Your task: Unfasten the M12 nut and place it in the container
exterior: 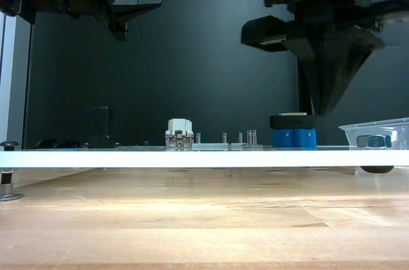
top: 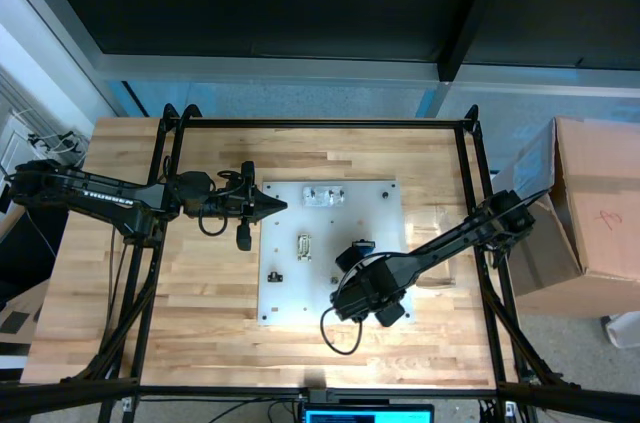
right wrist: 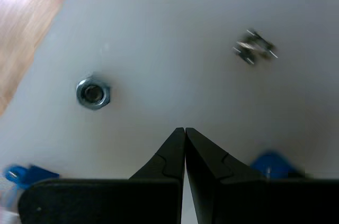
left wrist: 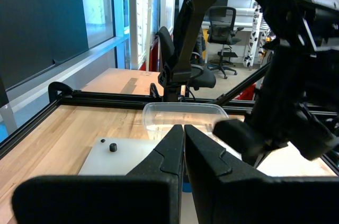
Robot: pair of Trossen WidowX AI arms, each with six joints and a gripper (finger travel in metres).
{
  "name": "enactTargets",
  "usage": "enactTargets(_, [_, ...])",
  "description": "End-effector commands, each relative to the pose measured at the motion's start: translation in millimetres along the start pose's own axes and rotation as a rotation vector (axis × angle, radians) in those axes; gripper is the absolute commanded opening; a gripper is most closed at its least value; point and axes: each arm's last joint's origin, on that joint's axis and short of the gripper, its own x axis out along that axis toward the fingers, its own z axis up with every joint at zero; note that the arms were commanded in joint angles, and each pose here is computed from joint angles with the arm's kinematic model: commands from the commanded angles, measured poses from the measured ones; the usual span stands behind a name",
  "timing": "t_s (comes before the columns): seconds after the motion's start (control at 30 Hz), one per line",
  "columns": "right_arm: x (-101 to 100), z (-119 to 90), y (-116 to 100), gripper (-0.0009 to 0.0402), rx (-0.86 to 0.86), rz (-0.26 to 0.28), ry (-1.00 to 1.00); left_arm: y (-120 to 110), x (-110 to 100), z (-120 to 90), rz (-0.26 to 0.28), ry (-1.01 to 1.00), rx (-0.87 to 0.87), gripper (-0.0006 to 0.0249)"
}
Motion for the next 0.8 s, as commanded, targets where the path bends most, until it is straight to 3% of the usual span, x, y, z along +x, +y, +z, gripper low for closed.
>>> enactTargets(0.03, [-12,-2,3,0.0,0.211,0.146,-0.033,0,0,0,0.0,0.0,0.0,0.0])
enactTargets(0.1, [-17,-3,7,0.0,0.305,0.268,-0.033,0,0,0,0.0,0.0,0.0,0.0])
enactTargets(0.17, [-21,-3,12,0.0,0.368,0.33,-0.027,0,0,0,0.0,0.0,0.0,0.0])
enactTargets(0.2, [-23,-3,15,0.0,0.386,0.328,-0.029,0,0,0,0.0,0.0,0.0,0.0])
enactTargets(0.33, [-24,0,23,0.0,0.536,0.23,-0.054,0,0,0,0.0,0.0,0.0,0.0])
enactTargets(0.47, [-19,0,29,0.0,0.556,0.287,-0.052,0,0,0,0.0,0.0,0.0,0.0])
enactTargets(0.8, [9,-6,36,0.0,0.601,0.339,-0.056,0,0,0,0.0,0.0,0.0,0.0])
